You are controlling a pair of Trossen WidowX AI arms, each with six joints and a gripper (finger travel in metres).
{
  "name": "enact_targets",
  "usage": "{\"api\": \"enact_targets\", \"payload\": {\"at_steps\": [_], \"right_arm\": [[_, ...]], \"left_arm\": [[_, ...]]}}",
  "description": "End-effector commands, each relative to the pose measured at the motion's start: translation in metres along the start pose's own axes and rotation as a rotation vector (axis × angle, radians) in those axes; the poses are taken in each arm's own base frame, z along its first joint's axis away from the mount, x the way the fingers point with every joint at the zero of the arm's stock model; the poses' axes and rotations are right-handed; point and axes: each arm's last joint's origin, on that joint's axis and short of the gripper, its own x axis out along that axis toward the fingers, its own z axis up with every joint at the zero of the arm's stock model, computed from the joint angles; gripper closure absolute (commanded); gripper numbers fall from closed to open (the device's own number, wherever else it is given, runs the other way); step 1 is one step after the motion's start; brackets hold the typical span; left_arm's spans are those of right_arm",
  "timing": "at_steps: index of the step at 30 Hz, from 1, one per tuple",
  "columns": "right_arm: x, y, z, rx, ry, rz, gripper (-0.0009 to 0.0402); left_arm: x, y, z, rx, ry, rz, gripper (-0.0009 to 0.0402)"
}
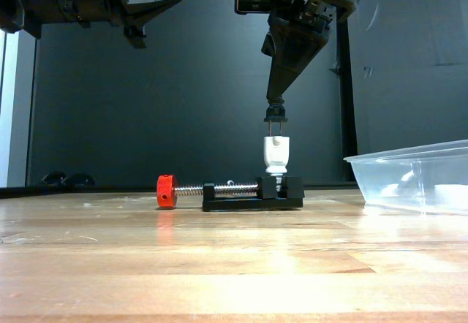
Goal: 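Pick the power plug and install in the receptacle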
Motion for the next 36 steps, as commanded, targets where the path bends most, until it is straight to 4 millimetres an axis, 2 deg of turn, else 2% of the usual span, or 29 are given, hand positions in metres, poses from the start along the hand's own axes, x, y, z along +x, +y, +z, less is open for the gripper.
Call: {"api": "enact_targets", "payload": {"at_steps": [1, 19, 36], "right_arm": [[0.0, 0.0, 0.0, -0.003, 0.002, 0.003, 0.0393], [0.003, 0.0, -0.002, -0.007, 0.011, 0.001, 0.0393], [0.024, 0.003, -0.014, 0.0, 0.0, 0.002, 0.0393]], "left_arm": [[0.0, 0.0, 0.0, 0.0, 0.0, 0.0, 0.0393], [0.0, 0.0, 0.0, 0.0, 0.0, 0.0, 0.0393], [0.0, 0.0, 0.0, 0.0, 0.0, 0.0, 0.0393]]}}
